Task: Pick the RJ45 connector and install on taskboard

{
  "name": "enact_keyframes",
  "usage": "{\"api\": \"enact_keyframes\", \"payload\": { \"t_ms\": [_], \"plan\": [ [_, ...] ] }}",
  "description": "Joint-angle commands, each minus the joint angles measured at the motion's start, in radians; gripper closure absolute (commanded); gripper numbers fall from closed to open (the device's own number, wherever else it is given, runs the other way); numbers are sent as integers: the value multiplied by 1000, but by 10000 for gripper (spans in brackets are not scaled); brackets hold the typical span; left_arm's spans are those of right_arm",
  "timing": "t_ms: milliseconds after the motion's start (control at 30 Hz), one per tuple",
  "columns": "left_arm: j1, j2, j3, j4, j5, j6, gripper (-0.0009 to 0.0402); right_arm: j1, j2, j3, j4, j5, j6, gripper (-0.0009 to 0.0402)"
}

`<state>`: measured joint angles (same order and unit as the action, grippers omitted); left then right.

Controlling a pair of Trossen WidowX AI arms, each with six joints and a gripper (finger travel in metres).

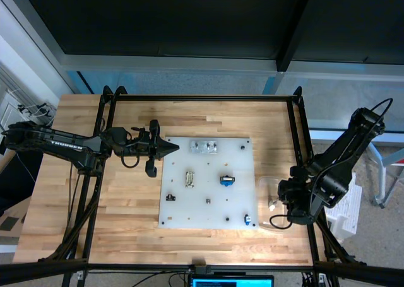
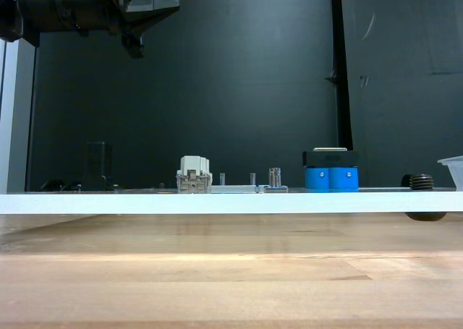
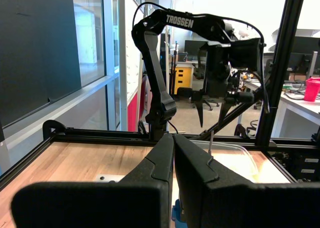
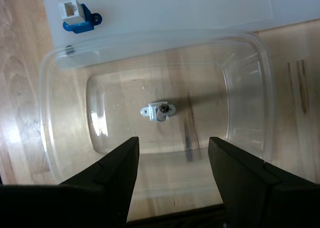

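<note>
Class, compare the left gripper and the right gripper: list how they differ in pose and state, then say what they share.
The left gripper is shut; the right gripper is open. The left gripper lies level, high over the left edge of the taskboard; the right gripper points down over the clear tray. Only the right gripper has the RJ45 connector below it. Both are black and hold nothing.

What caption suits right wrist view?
Open right end effector over RJ45 connector in tray; left end effector shut above taskboard edge.
</note>
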<state>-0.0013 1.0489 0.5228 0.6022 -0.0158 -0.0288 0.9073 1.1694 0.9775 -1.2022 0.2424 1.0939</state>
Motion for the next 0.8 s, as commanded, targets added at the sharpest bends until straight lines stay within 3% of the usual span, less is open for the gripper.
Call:
{"api": "enact_keyframes", "payload": {
  "t_ms": [33,533,667,800],
  "plan": [
    [0,0,0,0,0,0,393,1,5,-29,29,2,-2,199],
    [0,0,0,0,0,0,393,1,7,-165,190,4,-22,199],
    [0,0,0,0,0,0,393,0,6,-183,219,29,-28,199],
    [0,0,0,0,0,0,393,0,7,-209,256,29,-29,199]
  ]
}}
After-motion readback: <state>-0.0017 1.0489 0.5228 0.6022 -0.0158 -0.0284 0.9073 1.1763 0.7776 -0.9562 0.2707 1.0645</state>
